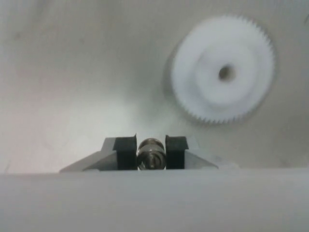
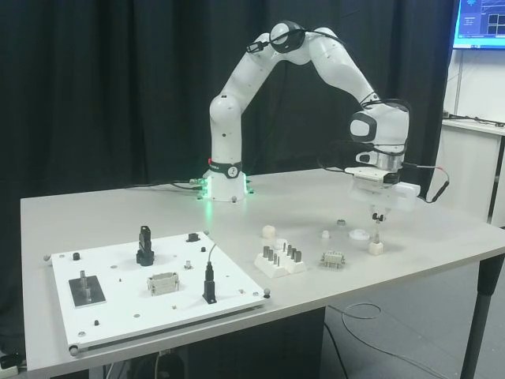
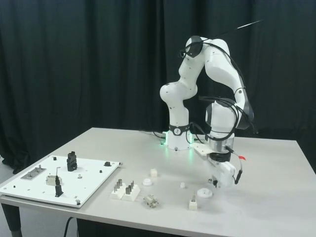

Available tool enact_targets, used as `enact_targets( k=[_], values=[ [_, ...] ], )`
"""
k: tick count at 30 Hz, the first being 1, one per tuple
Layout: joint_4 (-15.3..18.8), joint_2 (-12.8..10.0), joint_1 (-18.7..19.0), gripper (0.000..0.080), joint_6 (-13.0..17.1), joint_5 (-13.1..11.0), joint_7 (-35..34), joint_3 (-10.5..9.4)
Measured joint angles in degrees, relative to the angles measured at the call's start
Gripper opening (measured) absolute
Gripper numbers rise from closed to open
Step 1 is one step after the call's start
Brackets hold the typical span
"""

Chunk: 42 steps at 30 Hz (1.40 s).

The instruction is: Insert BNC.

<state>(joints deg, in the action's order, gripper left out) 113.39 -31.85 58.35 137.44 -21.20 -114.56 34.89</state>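
Gripper (image 1: 151, 153) is clenched on the BNC (image 1: 151, 155); keep it vertical, carry it to the board (image 2: 126, 312), align before pushing.

The arm (image 2: 316, 59) is white, the table (image 2: 118, 213) grey, the curtain (image 3: 74, 59) black. The toothed gear (image 1: 223, 69) is white. The finger pads (image 1: 126, 151) look black, though dimly seen. Green light (image 2: 207, 188) glows at the arm's base.

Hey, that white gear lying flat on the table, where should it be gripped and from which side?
Probably best across the toothed outer rim of the white gear, coming straight down from above. It lies flat on the grey table, so its round edge gives two opposite faces, and its centre hole looks too small to use.
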Motion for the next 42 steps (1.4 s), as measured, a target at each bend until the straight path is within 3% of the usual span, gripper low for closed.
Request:
enact_targets(
  k=[14, 25, 35, 42],
  values=[
    [3.1, 1.5, -0.1, 0.0121, -1.9, 4.6, 2.9, 5.24],
    [8.3, 6.0, -1.5, 0.0121, -1.8, 9.9, 7.3, 9.35],
    [14.2, 12.7, -7.7, 0.0121, 2.1, 17.5, 12.9, 8.58],
    [18.8, 17.5, -14.4, 0.0121, 6.9, 19.7, 18.9, 6.21]
  ],
)
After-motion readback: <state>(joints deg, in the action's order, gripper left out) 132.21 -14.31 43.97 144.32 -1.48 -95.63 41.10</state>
